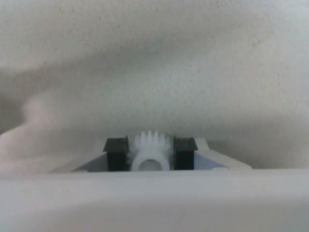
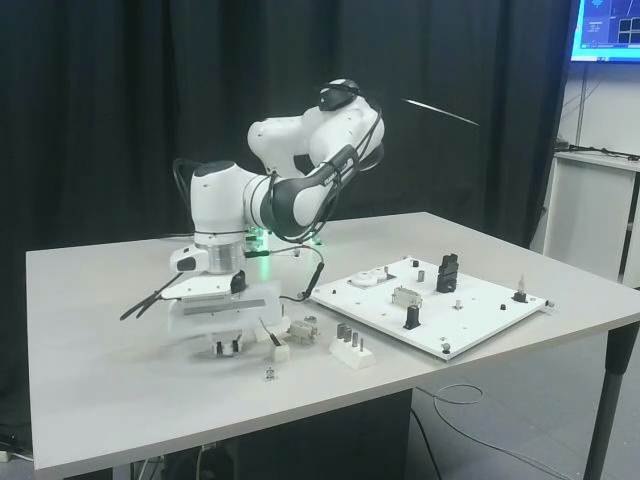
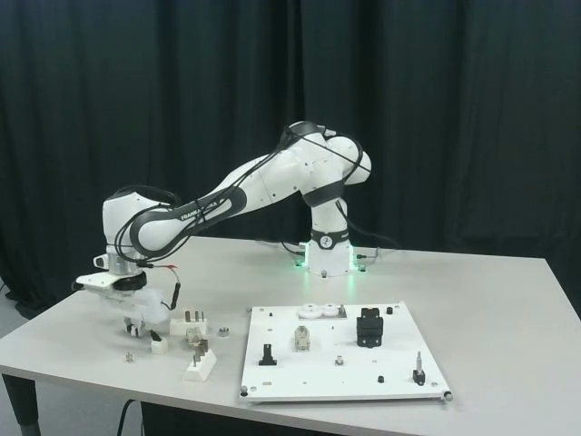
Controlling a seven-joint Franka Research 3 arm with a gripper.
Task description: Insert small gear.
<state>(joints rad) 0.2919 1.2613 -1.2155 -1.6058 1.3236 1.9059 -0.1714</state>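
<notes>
In the wrist view a small white gear (image 1: 151, 152) sits between two black pads (image 1: 117, 153), and my gripper (image 1: 151, 155) is shut on it. The toothed rim points up in that picture and the hub hole faces the camera. In the room views the gripper (image 2: 225, 347) (image 3: 136, 327) hangs low over the grey table, off the left side of the white assembly board (image 2: 485, 312) (image 3: 300, 374). Two white gears (image 2: 370, 278) (image 3: 313, 312) lie on the board's far edge. The gear itself is too small to make out in either room view.
Small white holders (image 2: 352, 348) (image 3: 200, 365) and other small fixtures (image 2: 278, 350) (image 3: 159, 345) stand on the table between the gripper and the board. A tiny bolt (image 2: 268, 375) (image 3: 130, 357) lies near the table's front edge. A black block (image 2: 447, 272) (image 3: 368, 327) stands on the board.
</notes>
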